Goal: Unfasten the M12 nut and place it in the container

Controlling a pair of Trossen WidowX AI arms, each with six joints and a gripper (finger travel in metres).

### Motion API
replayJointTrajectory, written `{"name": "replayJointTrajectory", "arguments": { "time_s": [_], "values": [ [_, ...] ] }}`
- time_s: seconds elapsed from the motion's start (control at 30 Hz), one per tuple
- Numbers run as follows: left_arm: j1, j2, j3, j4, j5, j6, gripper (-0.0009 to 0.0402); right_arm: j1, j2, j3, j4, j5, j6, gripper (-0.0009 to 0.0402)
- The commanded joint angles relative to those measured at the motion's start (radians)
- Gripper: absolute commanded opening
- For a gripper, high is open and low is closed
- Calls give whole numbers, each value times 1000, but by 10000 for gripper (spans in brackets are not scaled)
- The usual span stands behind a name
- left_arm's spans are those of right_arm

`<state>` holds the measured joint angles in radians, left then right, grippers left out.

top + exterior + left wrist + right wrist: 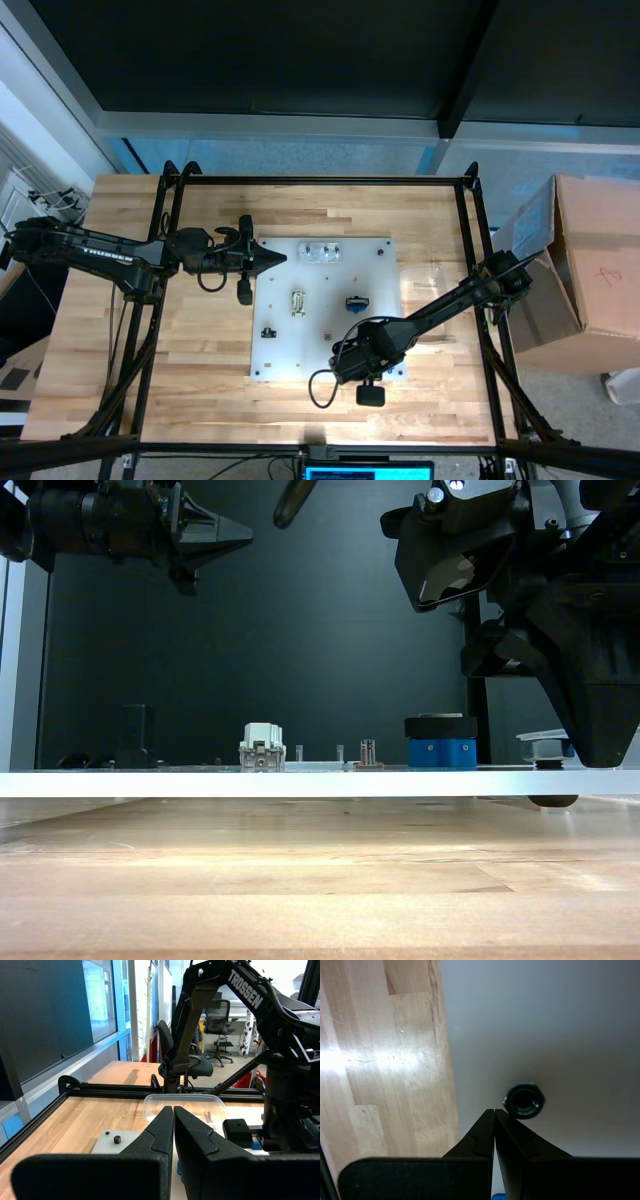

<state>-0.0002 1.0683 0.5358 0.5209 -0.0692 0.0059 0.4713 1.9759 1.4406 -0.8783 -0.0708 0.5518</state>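
Note:
The small silver nut (523, 1100) shows end-on over the white board (545, 1020), close to the board's edge with the wood. It sits level on a short dark base in the low view (547, 749), so it seems to be on its stud. My right gripper (494, 1111) is shut and holds nothing. Its tips point down just beside the nut (605, 760), and the arm (350, 362) hides the nut from above. The clear container (322, 252) stands at the board's far edge (182, 1105). My left gripper (280, 258) hovers shut and empty over the board's left side (173, 1109).
A blue block (357, 303) and a white connector (297, 303) stand mid-board. Black frame rails (470, 230) ring the table. A cardboard box (590, 270) sits off the right edge. Bare wood (395, 1060) lies beside the board near the right gripper.

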Motion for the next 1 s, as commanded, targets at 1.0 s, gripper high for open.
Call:
{"name": "replayJointTrajectory", "arguments": {
  "time_s": [1.0],
  "values": [
    [0,-1,0,2,0,0,0,1,-58,40,-82,-29,50,0]
  ]
}}
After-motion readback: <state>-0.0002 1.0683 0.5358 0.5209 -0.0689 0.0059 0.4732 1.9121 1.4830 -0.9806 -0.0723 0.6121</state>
